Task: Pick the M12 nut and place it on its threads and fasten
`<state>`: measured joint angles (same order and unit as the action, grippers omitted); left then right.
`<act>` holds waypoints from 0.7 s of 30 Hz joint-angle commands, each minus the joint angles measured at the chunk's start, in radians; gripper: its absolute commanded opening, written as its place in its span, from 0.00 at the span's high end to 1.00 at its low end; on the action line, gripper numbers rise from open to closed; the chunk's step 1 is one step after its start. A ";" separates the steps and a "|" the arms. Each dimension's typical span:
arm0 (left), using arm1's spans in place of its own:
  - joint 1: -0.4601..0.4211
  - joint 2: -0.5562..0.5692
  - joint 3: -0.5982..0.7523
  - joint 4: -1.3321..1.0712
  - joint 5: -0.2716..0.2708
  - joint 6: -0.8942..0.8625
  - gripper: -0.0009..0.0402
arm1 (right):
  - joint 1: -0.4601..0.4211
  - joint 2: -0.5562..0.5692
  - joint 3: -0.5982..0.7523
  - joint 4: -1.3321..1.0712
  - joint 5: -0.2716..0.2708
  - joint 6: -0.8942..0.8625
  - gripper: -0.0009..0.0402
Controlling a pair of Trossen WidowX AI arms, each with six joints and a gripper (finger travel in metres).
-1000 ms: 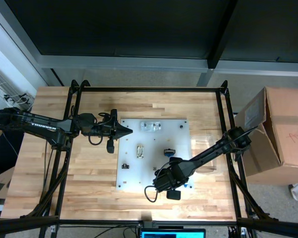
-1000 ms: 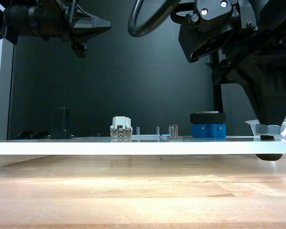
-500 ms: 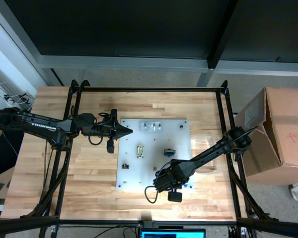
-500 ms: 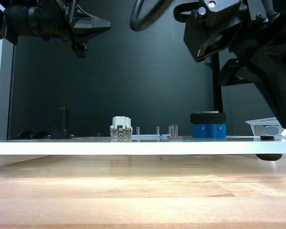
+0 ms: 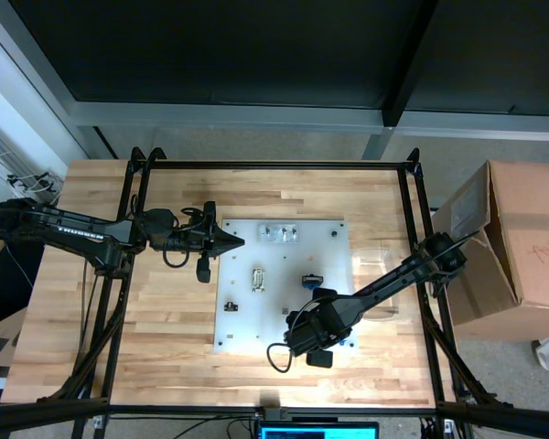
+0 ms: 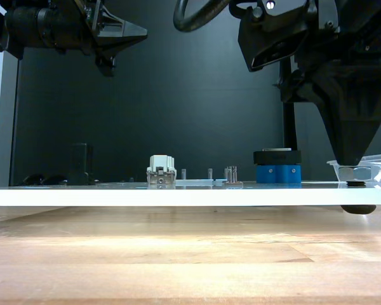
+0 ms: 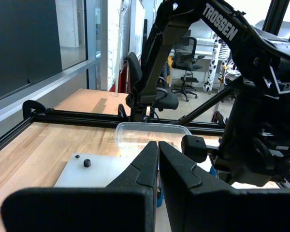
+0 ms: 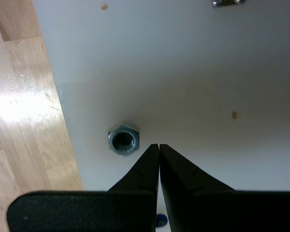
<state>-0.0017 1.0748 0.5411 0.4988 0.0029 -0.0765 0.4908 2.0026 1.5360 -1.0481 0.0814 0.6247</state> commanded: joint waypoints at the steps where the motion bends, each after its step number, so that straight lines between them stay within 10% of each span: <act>1: 0.000 0.000 0.000 0.000 0.000 0.000 0.98 | 0.000 0.002 -0.007 0.013 -0.005 -0.002 0.98; 5: 0.000 0.000 0.000 0.000 0.000 0.000 0.98 | 0.000 0.002 -0.013 0.022 -0.025 -0.005 0.98; 12: 0.000 0.000 0.000 0.000 0.000 0.000 0.98 | 0.000 0.002 -0.013 0.015 -0.257 -0.037 0.98; 21: 0.000 0.000 0.000 0.000 0.000 0.000 0.98 | 0.000 0.000 -0.007 -0.014 -0.068 -0.002 0.98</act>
<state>-0.0017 1.0748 0.5411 0.4984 0.0032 -0.0765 0.4896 2.0037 1.5280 -1.0622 -0.0025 0.6113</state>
